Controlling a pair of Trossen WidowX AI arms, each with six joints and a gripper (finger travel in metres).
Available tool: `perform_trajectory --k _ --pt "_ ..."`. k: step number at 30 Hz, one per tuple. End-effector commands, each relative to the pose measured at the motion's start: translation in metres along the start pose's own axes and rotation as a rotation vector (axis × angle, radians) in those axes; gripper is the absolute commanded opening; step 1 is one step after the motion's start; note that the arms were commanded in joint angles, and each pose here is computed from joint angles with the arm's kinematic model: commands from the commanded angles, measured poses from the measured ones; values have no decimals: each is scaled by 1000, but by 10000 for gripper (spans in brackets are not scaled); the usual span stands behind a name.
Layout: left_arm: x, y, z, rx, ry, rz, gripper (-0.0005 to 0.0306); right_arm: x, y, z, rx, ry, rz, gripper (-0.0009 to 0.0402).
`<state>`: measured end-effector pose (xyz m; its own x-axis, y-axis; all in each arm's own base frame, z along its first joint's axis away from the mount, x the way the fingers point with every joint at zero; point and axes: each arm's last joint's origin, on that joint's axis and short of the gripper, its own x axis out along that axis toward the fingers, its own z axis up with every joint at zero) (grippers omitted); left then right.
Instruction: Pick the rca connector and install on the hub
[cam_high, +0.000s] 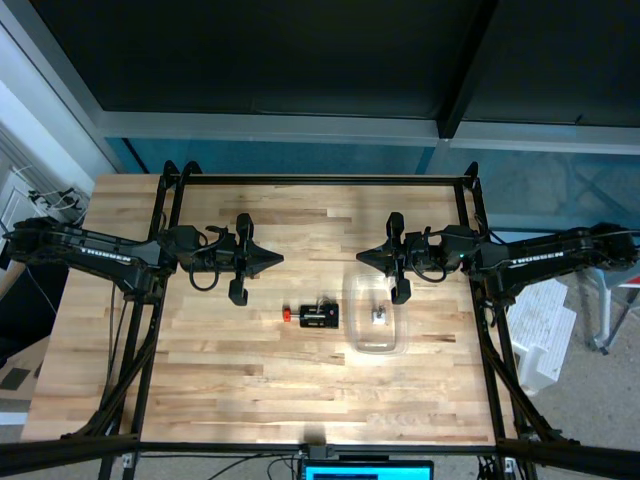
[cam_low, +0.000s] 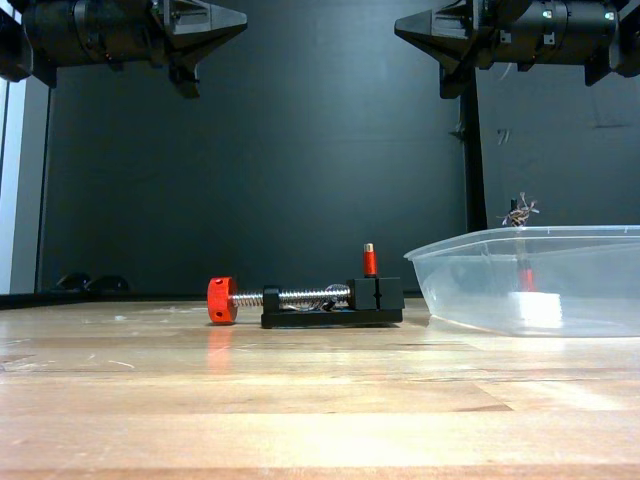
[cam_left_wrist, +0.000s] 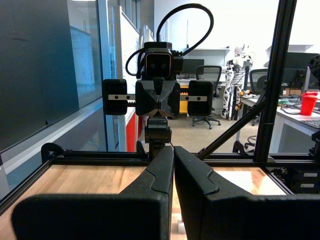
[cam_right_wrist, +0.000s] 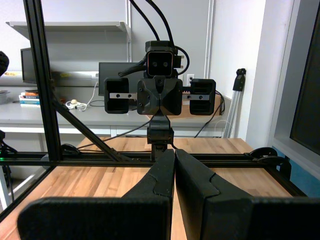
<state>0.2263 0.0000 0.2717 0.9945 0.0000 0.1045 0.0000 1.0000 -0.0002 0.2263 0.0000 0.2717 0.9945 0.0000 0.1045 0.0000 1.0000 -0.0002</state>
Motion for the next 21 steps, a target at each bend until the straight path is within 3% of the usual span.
perform_trajectory --k 1,21 --pt "0 0 0 0 3 1 0 -1 0 -11 0 113 1 0" --pt "0 0 -1 0 3 1 0 -1 0 -12 0 123 0 0"
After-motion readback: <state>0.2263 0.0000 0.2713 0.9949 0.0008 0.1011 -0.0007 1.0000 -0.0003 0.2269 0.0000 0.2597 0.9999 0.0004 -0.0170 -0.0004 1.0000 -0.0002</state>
